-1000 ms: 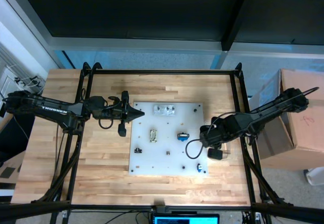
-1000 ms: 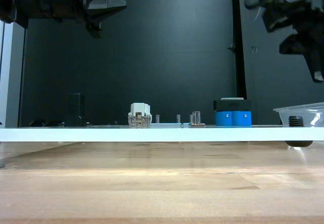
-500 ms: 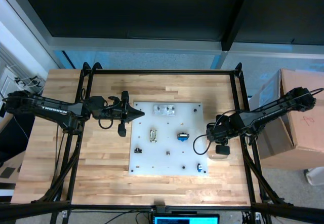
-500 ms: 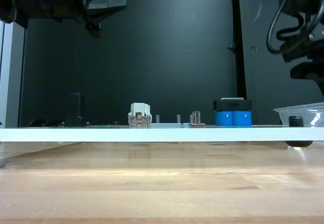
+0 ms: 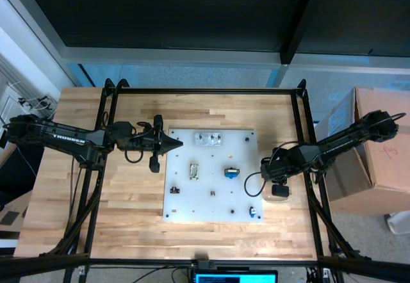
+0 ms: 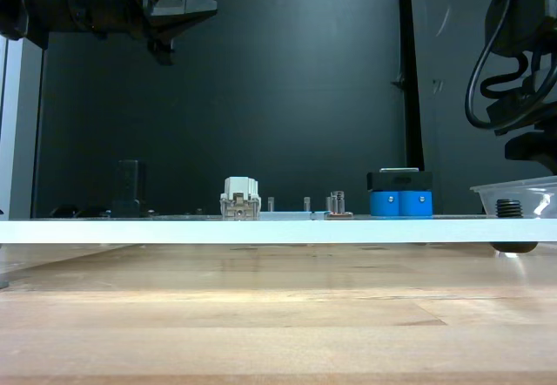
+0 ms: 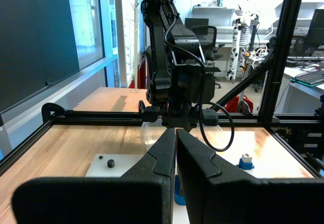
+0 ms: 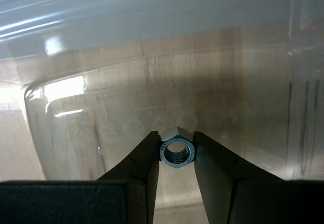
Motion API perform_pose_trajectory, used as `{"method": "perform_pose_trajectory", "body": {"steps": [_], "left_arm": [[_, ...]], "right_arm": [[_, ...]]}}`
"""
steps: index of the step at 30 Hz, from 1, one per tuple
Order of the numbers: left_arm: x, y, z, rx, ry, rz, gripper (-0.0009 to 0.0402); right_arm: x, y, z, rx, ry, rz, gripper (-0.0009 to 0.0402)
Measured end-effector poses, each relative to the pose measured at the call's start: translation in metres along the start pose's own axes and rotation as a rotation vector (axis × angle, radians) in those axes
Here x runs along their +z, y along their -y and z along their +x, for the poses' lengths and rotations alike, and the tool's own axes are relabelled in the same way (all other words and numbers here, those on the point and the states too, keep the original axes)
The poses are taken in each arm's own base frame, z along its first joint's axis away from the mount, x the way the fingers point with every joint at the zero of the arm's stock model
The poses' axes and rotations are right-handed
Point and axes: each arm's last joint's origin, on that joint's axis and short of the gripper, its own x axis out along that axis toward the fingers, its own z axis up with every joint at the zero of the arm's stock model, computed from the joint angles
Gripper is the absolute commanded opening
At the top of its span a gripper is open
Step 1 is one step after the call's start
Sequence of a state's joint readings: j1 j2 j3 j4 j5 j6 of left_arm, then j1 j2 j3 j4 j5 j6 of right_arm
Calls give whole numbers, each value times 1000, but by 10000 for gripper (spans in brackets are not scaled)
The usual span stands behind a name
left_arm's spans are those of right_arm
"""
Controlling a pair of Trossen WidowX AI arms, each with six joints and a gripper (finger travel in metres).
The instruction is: Unfasten the M12 nut and place it in the container
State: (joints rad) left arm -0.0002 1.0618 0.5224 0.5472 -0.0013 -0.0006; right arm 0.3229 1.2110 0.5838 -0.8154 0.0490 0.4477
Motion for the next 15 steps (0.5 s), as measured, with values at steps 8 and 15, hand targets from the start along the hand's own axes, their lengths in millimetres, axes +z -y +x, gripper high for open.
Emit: {"method": "perform_pose_trajectory", "body": {"steps": [8,15], "left_arm": [[0,0,0,0,0,0,0],[0,0,0,0,0,0,0]], "right_arm": [[0,0,1,-4,-8,-4,210],[3,-2,-7,-2,-6,-9,265]]}}
